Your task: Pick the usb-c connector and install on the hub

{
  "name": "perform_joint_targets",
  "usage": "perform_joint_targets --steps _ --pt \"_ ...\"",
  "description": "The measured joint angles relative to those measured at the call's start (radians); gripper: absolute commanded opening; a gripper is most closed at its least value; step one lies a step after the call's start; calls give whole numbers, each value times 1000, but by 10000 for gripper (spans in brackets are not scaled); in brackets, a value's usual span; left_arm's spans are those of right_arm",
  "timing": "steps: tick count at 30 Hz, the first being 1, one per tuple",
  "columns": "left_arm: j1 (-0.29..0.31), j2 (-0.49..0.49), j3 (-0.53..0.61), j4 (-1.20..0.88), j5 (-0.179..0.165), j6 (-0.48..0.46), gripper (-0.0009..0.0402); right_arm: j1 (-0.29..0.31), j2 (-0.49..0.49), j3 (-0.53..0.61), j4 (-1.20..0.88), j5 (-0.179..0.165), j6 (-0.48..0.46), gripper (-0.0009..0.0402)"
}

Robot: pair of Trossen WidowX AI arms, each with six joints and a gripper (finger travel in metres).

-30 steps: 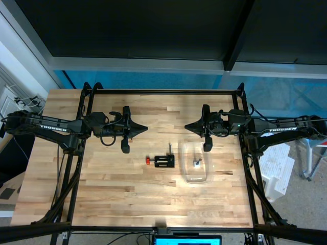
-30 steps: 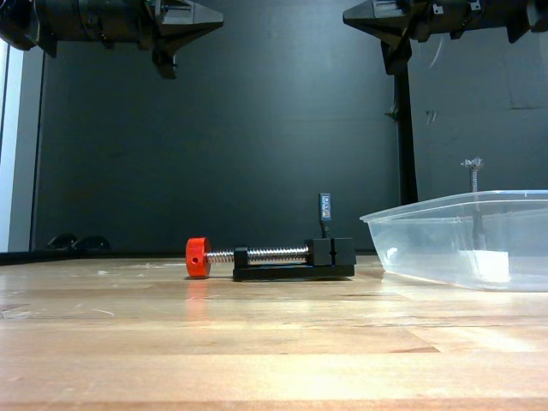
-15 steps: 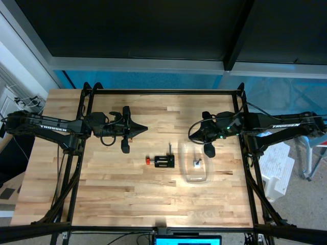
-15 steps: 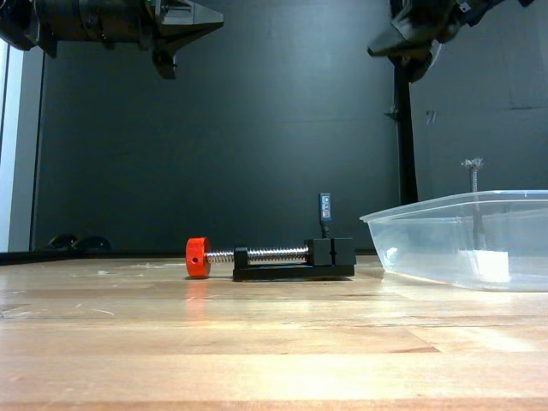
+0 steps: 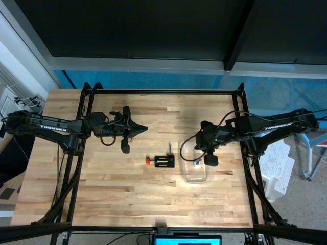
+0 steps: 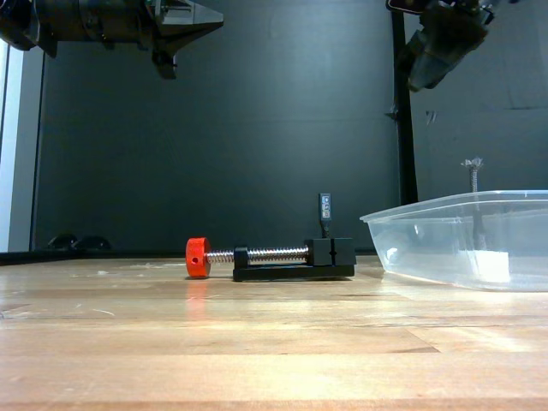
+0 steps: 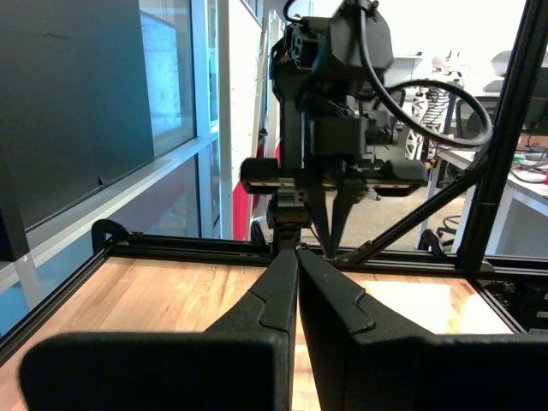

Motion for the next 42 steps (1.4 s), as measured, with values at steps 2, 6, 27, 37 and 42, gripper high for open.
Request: perform_joint_targets --steps 2,6,27,37,42 --pt "0 0 0 0 0 0 0 11 8 0 -19 0 10 0" --pt "0 0 0 0 0 0 0 24 20 -1 -56 1 26 0" --pt "0 0 0 0 0 0 0 71 47 -43 -160 23 79 121" --pt "0 0 0 0 0 0 0 92 110 -58 -163 44 131 178" --pt "0 0 0 0 0 0 0 109 153 -58 -153 45 131 178"
